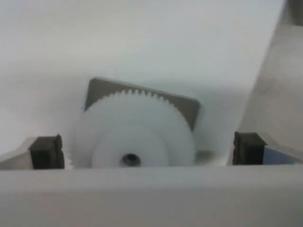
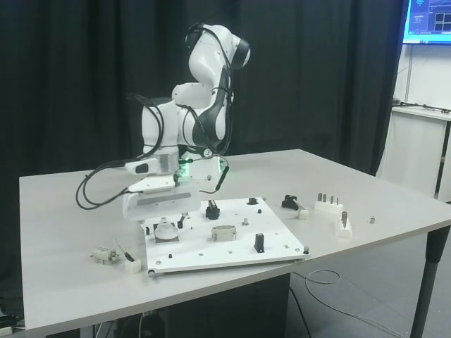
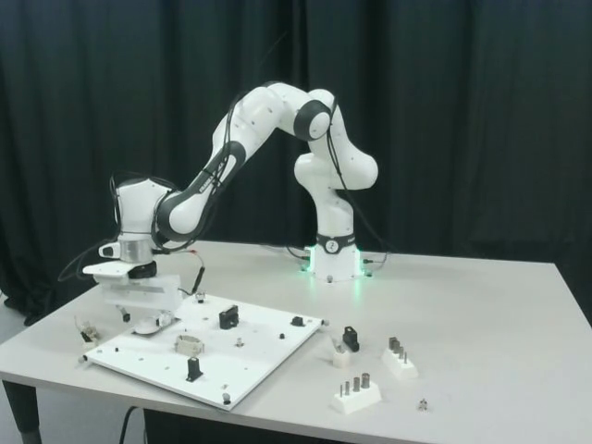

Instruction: Insert large gear.

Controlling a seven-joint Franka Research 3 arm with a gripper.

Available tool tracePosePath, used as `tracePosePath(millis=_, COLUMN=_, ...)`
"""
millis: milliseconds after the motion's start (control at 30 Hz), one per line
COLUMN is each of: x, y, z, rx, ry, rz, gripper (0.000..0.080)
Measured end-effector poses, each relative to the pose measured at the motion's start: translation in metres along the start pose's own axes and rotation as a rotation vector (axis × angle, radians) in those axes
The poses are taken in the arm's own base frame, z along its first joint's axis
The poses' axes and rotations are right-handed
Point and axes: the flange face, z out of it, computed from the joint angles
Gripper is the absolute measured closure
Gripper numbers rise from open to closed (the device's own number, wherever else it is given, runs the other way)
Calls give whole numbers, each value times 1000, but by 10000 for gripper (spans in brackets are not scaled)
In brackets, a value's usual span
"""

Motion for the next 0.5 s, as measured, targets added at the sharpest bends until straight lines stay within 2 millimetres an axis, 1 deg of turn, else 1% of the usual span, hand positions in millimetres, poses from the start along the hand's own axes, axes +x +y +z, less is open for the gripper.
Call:
tracePosePath(millis=33, x=1, y=1, z=-3, rx=1, ry=4, rz=11, gripper=6)
tracePosePath(millis=300, x=6, y=11, z=-20, rx=0, ry=26, rz=98, gripper=3)
tracePosePath(millis=500, x=8, y=18, z=-25, rx=-7, ry=27, rz=113, gripper=3)
